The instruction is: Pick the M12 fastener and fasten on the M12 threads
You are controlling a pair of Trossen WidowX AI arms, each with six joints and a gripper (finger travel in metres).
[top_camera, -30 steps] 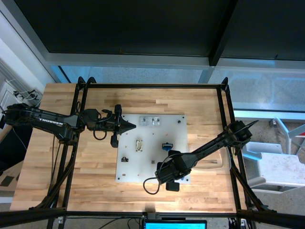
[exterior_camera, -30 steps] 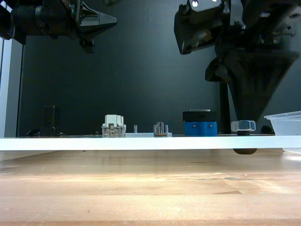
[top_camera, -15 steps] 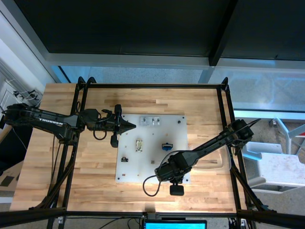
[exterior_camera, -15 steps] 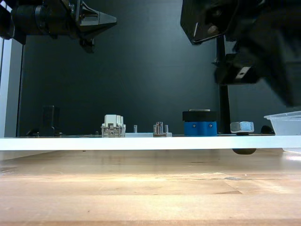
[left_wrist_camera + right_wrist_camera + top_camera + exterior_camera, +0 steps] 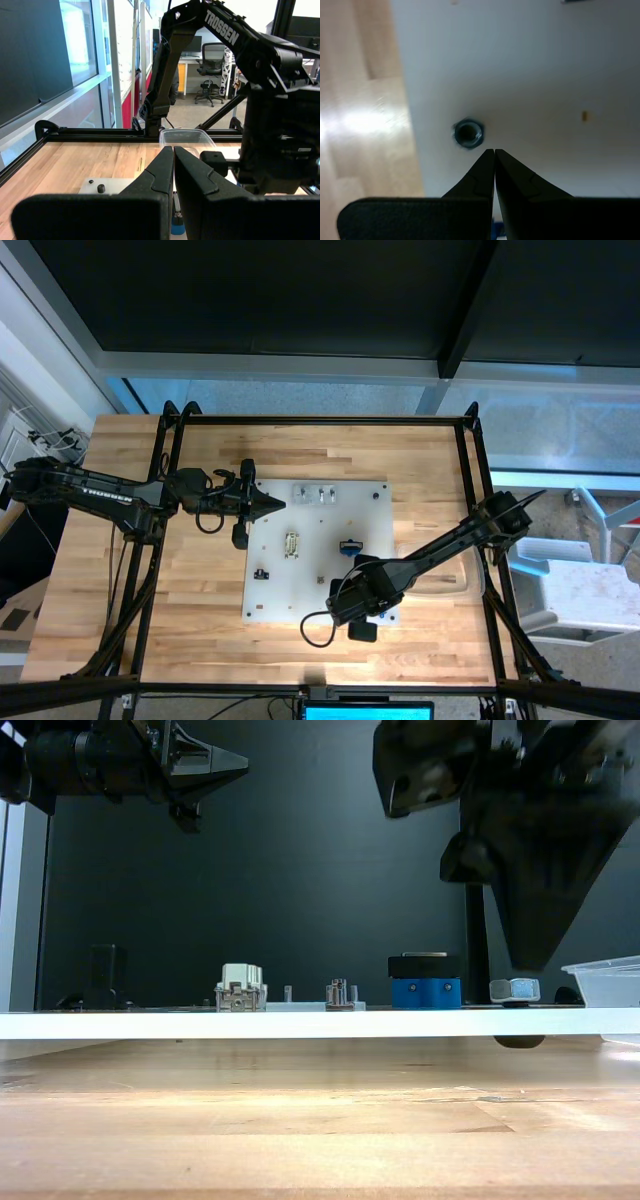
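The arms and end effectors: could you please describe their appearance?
Both arms are matte black with white TROSSEN lettering; a black cable loops by each wrist. The left end effector, at the board's far left edge, and the right end effector, over its near right edge, taper to wedge points.

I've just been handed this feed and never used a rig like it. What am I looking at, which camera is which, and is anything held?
A two-armed robot reaches over a wooden table carrying a white board. One picture looks down from above, one looks level along the table top, and two come from cameras on the wrists. The left gripper hangs shut above the board's far left corner. The right gripper points down, shut and empty, close above the silver nut. The nut sits near the board's near right edge, apparently on its stud, not in the clear tray. A blue connector block stands farther back on the board.
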